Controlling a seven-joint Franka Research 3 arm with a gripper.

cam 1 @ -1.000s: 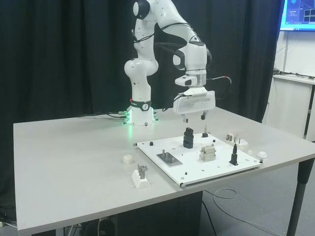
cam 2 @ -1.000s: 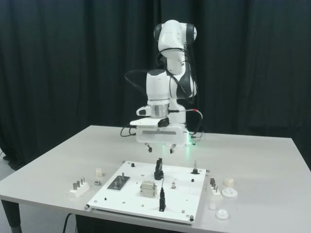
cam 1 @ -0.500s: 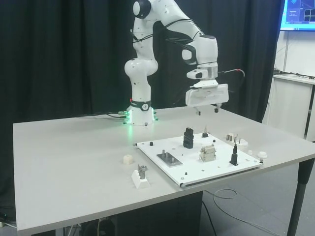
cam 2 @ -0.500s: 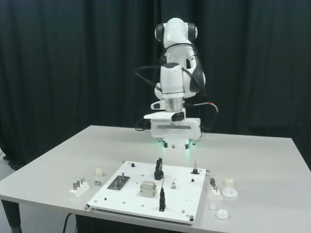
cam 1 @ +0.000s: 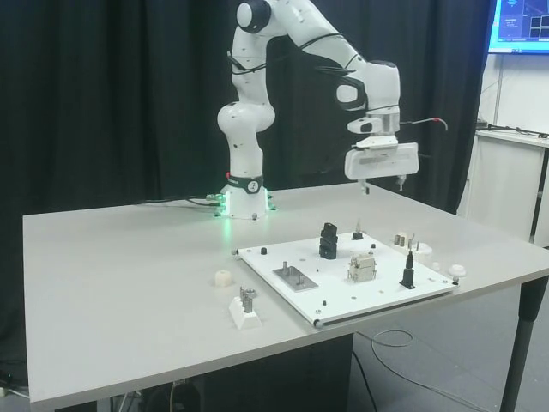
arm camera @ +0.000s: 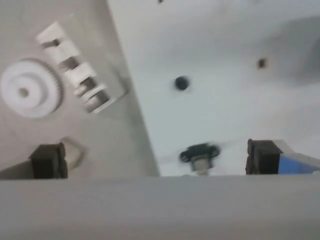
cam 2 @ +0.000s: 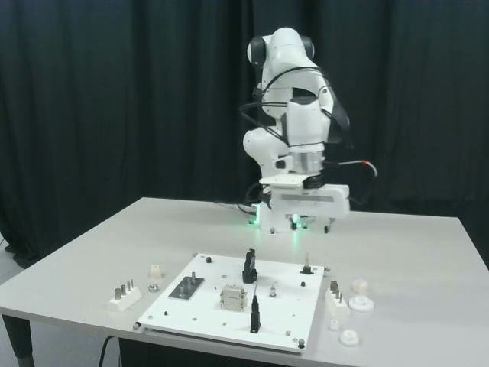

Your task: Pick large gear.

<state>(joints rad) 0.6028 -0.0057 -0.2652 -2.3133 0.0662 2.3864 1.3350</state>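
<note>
1. Wrist view: the large gear lies flat on the grey counter, off the white board and beside a small white block of pegs. The claw is empty, its fingers spread wide apart. Judged progress: the pick is not yet done.

2. First room view: the arm reaches out from its base, the claw pointing down, high above the counter's far side.

3. Second room view: the gear sits near the board's edge, well below the claw. Remaining: descend, close, lift.
</note>
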